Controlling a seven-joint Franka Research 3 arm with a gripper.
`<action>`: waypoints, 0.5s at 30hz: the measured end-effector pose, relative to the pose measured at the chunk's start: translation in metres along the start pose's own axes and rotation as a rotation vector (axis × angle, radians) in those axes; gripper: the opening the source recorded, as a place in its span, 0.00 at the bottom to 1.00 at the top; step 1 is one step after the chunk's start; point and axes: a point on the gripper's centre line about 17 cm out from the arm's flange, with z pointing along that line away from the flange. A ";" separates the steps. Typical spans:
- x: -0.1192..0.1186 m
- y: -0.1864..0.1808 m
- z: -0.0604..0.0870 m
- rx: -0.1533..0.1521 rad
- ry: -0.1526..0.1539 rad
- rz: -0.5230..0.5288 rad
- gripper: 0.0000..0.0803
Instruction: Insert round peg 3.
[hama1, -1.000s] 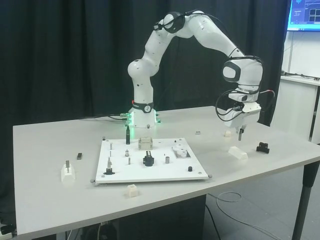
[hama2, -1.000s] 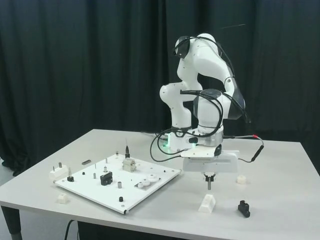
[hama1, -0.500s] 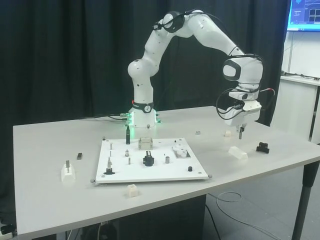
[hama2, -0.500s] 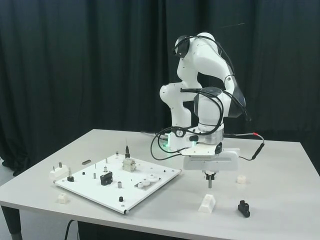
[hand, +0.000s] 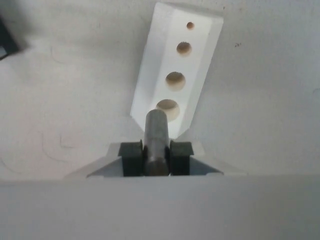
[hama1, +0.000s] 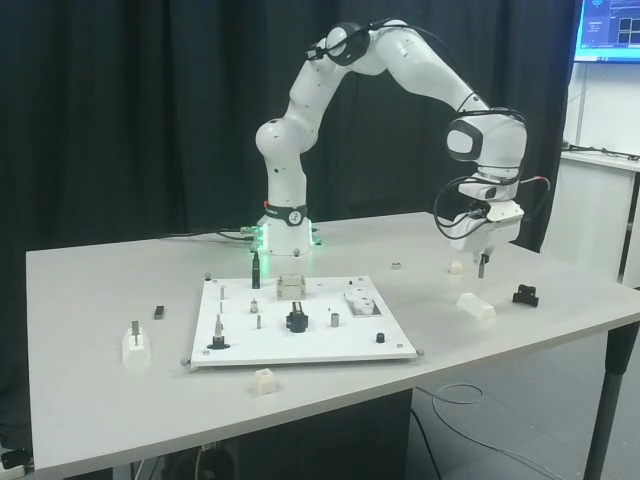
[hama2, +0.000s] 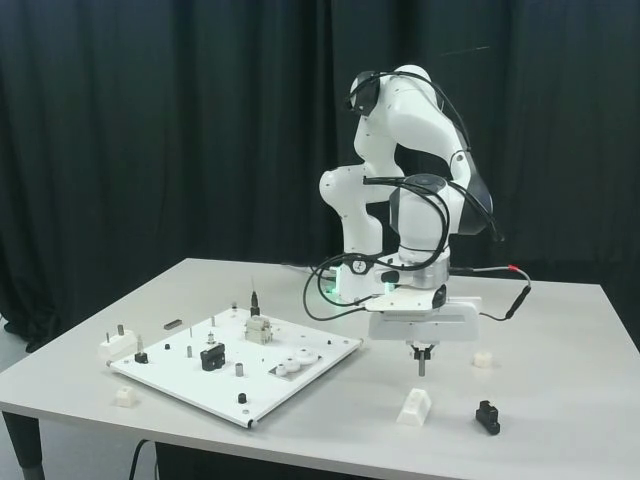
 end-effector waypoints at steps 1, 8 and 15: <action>0.000 0.000 0.000 0.000 -0.001 -0.001 0.14; -0.005 0.001 0.000 -0.012 -0.015 -0.011 0.14; -0.015 0.008 -0.004 -0.042 -0.048 -0.015 0.14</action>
